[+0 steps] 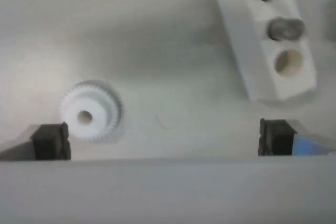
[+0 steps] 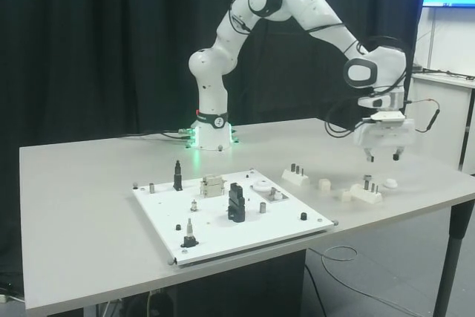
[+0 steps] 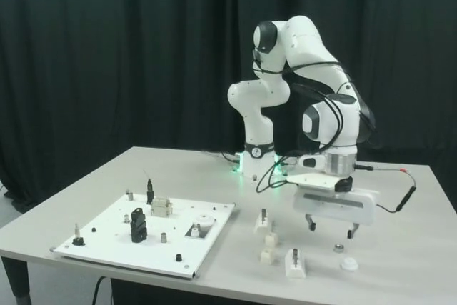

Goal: Pick medium gear.

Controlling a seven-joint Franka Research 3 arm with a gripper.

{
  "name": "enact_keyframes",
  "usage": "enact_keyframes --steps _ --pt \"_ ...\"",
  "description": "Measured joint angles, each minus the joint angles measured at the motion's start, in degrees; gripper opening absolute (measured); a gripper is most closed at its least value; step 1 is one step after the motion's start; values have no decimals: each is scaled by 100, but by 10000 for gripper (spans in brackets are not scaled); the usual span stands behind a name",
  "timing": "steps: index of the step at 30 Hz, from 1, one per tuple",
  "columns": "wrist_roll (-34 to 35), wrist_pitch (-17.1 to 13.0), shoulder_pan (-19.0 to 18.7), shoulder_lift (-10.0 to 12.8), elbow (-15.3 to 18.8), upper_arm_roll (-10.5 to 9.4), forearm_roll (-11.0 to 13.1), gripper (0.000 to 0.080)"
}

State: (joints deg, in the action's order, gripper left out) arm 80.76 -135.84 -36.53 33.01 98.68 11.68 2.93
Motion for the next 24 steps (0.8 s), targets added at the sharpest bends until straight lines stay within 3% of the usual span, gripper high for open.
enact_keyframes --steps 5,12,19,24 --pt "-136 23 -1 300 -315 -19 42 800" --pt "-425 170 -1 641 -693 -48 314 800" --pt "-649 425 -13 864 -978 -108 557 800" --pt "-681 506 -47 974 -1111 -147 574 800"
